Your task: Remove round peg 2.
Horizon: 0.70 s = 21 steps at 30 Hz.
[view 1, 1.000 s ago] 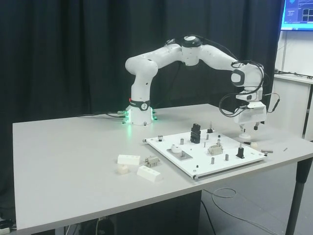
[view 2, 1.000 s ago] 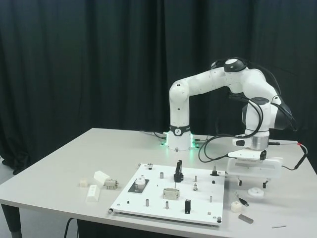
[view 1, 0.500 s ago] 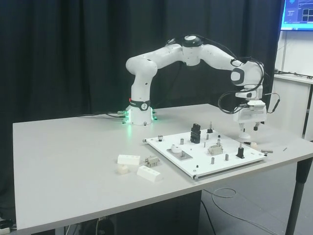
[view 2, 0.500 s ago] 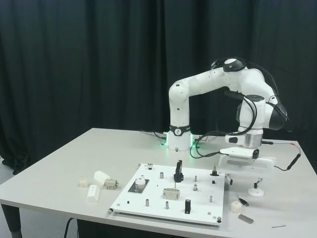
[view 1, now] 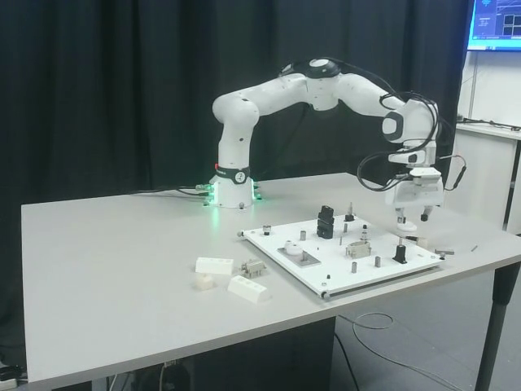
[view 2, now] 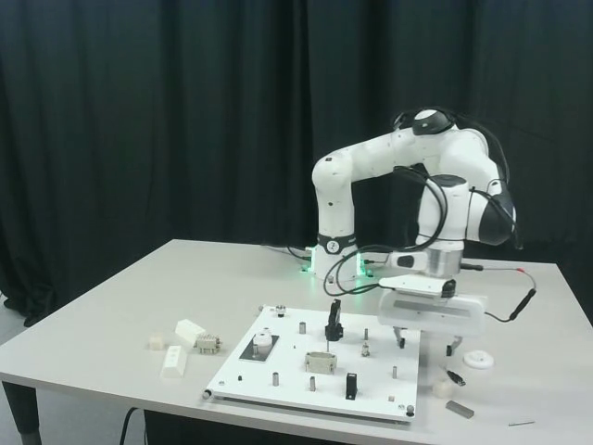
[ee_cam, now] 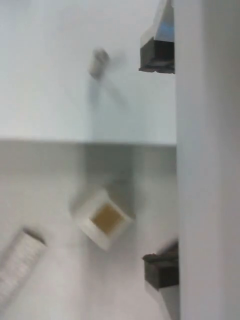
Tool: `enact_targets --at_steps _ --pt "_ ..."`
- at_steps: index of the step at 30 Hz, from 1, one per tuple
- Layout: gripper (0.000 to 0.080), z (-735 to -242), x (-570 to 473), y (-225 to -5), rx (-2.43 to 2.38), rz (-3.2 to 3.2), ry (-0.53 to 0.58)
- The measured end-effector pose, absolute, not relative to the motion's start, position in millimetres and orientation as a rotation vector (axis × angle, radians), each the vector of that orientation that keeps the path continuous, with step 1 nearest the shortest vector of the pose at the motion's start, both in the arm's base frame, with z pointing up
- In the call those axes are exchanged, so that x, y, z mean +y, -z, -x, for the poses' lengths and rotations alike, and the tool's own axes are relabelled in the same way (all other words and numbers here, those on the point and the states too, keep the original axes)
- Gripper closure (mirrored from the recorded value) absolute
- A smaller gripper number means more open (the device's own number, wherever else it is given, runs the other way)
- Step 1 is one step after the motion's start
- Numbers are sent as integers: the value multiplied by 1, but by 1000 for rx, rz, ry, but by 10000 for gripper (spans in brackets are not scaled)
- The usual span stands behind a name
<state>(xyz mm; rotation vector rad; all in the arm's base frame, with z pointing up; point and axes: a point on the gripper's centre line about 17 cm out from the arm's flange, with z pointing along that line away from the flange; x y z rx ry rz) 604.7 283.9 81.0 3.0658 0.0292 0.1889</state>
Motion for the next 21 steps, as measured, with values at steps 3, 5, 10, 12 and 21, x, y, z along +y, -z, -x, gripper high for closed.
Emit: enact_targets --at_steps 3,5,10,12,21 --pt "3 -614 273 -81 21 -3068 -186" --pt "3 -619 266 -81 18 -3070 -182" --pt "3 -628 252 -75 -9 -3077 -158" --pt "3 -629 247 -72 -21 -3082 -142" --pt "3 -626 239 -50 -47 -3105 -52"
